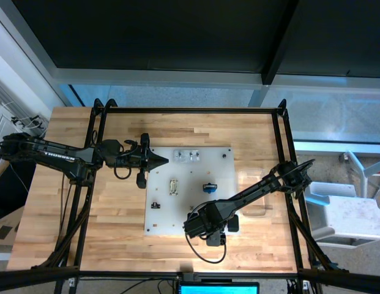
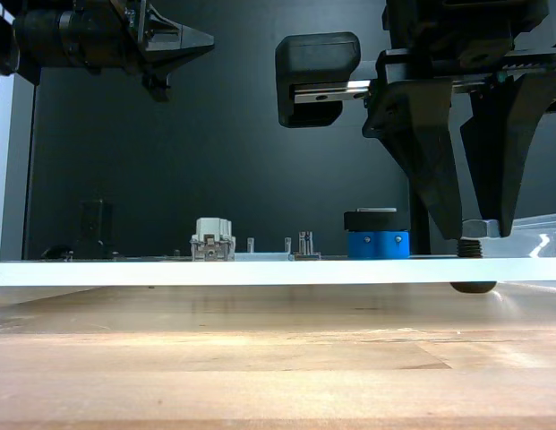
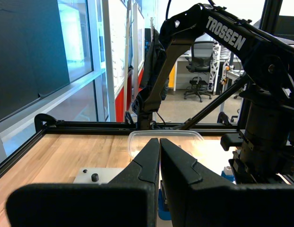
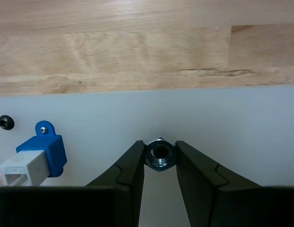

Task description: Pick the M12 fastener and fasten on the M12 threads

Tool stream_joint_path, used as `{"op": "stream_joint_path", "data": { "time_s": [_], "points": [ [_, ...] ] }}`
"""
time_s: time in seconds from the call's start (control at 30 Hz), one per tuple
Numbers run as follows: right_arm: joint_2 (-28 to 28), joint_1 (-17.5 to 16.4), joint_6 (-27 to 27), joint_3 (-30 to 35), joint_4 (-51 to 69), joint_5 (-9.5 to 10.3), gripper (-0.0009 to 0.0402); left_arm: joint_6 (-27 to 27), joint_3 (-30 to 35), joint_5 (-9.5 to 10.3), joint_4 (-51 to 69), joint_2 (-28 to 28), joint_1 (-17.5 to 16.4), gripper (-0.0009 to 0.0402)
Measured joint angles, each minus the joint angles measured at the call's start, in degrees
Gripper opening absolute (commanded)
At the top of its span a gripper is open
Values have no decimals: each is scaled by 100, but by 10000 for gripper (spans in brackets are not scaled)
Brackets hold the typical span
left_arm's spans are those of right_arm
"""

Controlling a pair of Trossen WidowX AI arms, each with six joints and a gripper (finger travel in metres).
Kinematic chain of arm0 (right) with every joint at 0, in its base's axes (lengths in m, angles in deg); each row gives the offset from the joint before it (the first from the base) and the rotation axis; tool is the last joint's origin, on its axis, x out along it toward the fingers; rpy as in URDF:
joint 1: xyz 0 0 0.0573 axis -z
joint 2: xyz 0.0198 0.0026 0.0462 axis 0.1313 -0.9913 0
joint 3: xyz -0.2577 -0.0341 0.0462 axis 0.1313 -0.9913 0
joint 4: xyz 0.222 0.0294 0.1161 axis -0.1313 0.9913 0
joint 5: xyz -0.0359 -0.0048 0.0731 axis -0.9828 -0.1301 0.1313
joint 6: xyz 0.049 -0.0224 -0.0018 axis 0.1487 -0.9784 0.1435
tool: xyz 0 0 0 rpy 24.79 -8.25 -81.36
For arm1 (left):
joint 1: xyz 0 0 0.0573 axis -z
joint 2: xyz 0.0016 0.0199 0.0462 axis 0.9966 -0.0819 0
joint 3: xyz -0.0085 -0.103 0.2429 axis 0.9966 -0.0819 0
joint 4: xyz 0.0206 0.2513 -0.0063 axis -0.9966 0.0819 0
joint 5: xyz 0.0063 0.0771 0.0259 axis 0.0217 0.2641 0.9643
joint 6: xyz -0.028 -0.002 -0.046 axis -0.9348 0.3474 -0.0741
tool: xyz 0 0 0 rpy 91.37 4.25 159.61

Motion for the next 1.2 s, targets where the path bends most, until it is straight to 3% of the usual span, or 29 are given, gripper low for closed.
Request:
{"op": "stream_joint_path", "data": {
  "time_s": [0.17,0.47,0.63,0.73,0.97,1.2],
  "points": [
    [-13,9,9,-13,-20,-83,27,0,-2,2,0,2,0,0],
    [-7,31,72,-59,-61,-61,28,0,-2,0,2,0,0,0],
    [2,31,420,-87,-94,-68,28,0,-2,0,2,2,0,0],
    [17,28,1231,-101,-103,-70,27,0,0,2,2,2,0,0],
    [28,26,3781,-114,-109,-81,27,0,0,0,2,0,0,0],
    [42,26,5967,-140,-116,-81,27,-2,0,2,2,0,0,0]
  ]
}}
